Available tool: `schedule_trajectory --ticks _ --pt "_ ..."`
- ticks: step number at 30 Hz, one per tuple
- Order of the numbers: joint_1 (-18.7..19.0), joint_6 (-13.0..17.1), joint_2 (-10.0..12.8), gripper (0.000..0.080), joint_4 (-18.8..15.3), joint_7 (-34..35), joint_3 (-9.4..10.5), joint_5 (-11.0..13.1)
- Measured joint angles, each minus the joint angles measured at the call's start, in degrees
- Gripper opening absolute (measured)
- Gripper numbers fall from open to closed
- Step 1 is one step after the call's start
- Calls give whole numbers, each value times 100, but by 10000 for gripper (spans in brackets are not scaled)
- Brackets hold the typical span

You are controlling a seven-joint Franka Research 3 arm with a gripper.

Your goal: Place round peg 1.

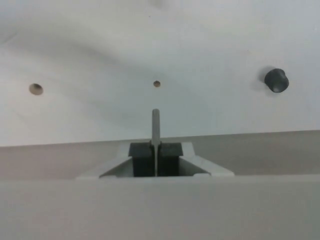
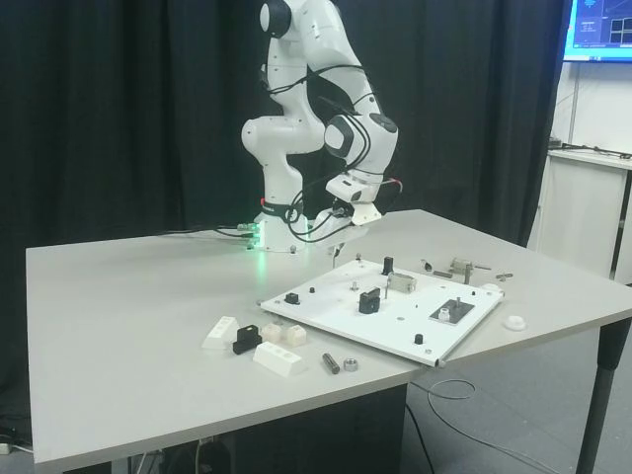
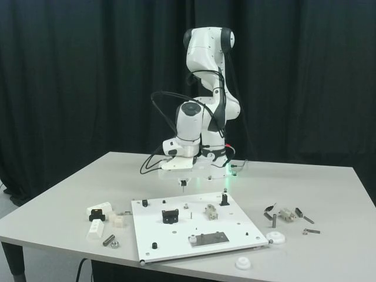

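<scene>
Wrist view, hand (image 1: 155, 150) gripping one peg (image 1: 155, 125), two holes (image 1: 35, 89), one black knob (image 1: 276, 80)

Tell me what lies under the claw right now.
The claw is shut on a thin round peg above the white board. Below the peg's tip sits a small hole. The board under the claw's own body is covered.

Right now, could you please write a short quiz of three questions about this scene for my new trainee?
1. True or false: the gripper holds a thin peg.
2. The peg hangs over which? A) the white board B) the bare grey table C) the floor.
3. Fill in: the board lies on the grey ____.

Key: 1 true; 2 A; 3 table.
</scene>
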Motion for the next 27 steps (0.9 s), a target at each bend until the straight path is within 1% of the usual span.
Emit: schedule_trajectory --ticks 7,16,20,27 --pt "0 39 0 26 0 0 0 11" --pt "-29 228 0 26 37 0 -48 -20" --pt "-69 339 0 26 79 0 -140 -134" --pt "-123 528 -3 26 178 -34 -415 -370"
